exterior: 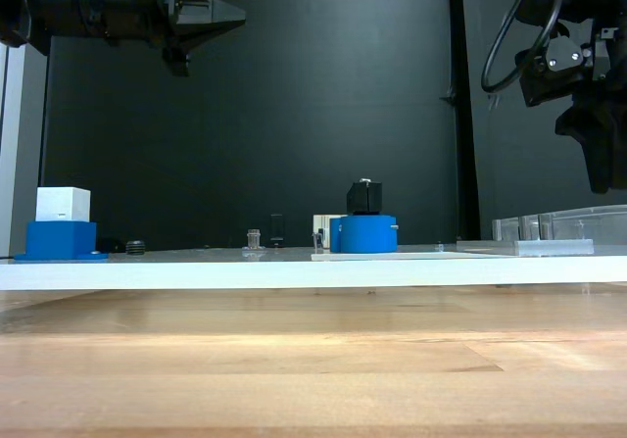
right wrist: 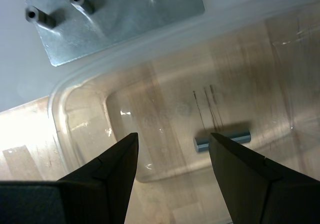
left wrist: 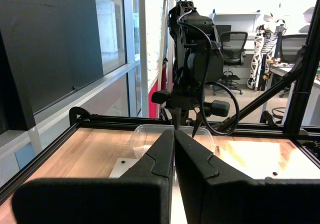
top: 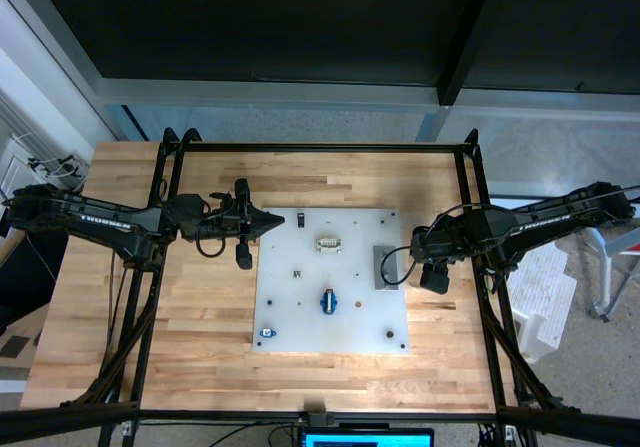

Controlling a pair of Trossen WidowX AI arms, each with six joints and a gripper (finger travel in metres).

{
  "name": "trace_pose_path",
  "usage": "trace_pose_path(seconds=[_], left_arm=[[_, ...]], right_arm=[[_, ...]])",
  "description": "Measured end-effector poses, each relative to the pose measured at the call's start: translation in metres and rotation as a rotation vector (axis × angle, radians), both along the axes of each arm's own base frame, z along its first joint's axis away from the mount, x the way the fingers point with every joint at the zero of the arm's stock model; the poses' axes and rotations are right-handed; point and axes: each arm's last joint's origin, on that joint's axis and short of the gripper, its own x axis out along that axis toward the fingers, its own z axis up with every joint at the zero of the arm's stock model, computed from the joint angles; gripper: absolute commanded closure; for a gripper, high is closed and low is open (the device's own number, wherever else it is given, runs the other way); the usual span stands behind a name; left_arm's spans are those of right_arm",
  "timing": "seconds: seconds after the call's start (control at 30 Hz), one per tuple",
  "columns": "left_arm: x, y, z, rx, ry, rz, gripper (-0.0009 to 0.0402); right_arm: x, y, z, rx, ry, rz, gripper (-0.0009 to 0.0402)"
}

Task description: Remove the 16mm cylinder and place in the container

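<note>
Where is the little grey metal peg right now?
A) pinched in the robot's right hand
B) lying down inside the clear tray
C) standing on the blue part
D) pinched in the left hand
B: the 16mm cylinder lies flat on the floor of the container, under the open, empty right hand hovering above it; the left hand, shut on nothing, hangs high by the left edge of the board.

The high view looks down from the counter's (top: 200,357) 6 o'clock edge; the low view skims it level. At 9 o'clock, the left hand (top: 278,221) faces the right arm (left wrist: 192,58); at 3 o'clock, the right hand (right wrist: 172,136) peers closely into the container (right wrist: 150,103).
</note>
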Motion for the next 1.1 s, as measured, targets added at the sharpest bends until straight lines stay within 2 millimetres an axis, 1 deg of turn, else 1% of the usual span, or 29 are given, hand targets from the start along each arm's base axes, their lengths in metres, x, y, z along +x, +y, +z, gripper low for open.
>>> trace_pose_path(seconds=[0.17, 0.37, 0.57, 0.73, 0.83, 0.9, 0.97, 1.1], left_arm=[[0.0, 0.0, 0.0, 0.0, 0.0, 0.0, 0.0393], [0.0, 0.0, 0.0, 0.0, 0.0, 0.0, 0.0393], [0.0, 0.0, 0.0, 0.0, 0.0, 0.0, 0.0393], [0.0, 0.0, 0.0, 0.0, 0.0, 0.0, 0.0393], [0.0, 0.0, 0.0, 0.0, 0.0, 0.0, 0.0393], [0.0, 0.0, 0.0, 0.0, 0.0, 0.0, 0.0393], [0.0, 0.0, 0.0, 0.0, 0.0, 0.0, 0.0393], [0.0, 0.0, 0.0, 0.0, 0.0, 0.0, 0.0393]], right_arm=[[0.007, 0.001, 0.012, -0.002, -0.04, 0.04, 0.0217], [0.029, 0.004, 0.034, -0.015, -0.133, 0.109, 0.025], [0.058, 0.009, 0.05, -0.015, -0.353, 0.161, 0.0297], [0.079, 0.012, 0.056, -0.046, -0.526, 0.241, 0.0343], [0.091, 0.011, 0.06, -0.08, -0.622, 0.284, 0.0375], [0.098, 0.006, 0.063, -0.097, -0.685, 0.275, 0.0397], [0.104, 0.001, 0.068, -0.121, -0.746, 0.274, 0.039], [0.111, -0.009, 0.079, -0.178, -0.877, 0.284, 0.0393]])
